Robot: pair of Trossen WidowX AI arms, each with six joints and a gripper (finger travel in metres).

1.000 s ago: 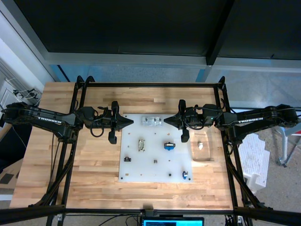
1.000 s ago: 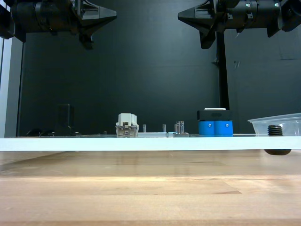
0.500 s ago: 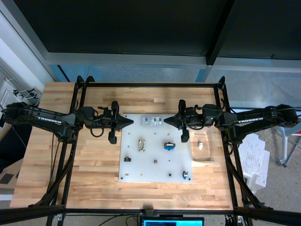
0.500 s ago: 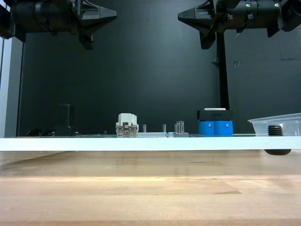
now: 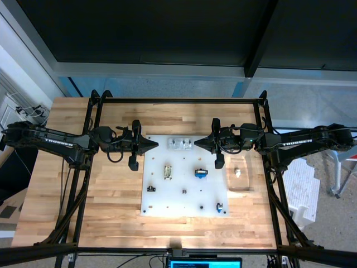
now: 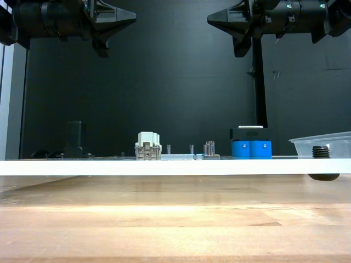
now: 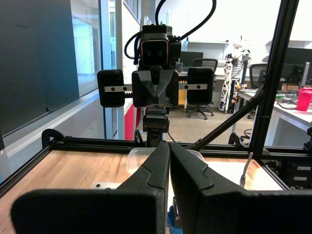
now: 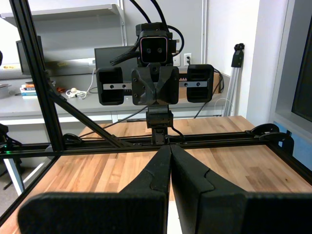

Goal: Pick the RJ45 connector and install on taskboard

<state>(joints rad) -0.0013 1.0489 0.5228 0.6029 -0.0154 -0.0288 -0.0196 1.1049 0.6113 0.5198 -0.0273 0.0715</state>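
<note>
Nothing has visibly moved since a second ago: both arms stand as they did, held high over the far part of the table (image 5: 111,195) and pointing at each other.

The left claw (image 5: 155,144) hangs above the far left corner of the white board (image 5: 167,206). Its own camera shows the two fingers (image 7: 161,161) pressed flat together with nothing between them. The right claw (image 5: 197,144) hangs above the far part of the board, right of its middle, with a clear gap between its tip and the left claw's. It is also squeezed to a point, its fingers (image 8: 163,163) touching along their length and holding nothing. In the low view both claws, left (image 6: 134,19) and right (image 6: 209,21), sit well above everything on the board.

The clear tray (image 5: 245,188) lies just beside the board's right edge, with the white block (image 5: 238,172) in it. From above the block looks pale, and no cable can be made out running off it. The low view shows a black ribbed piece (image 6: 321,151) inside the tray (image 6: 307,142).

The blue jack (image 5: 220,208) sits at the board's near right corner, with a small pale and grey patch on top. I cannot tell whether the connector is seated there, and no view shows clearly where it is.
</note>
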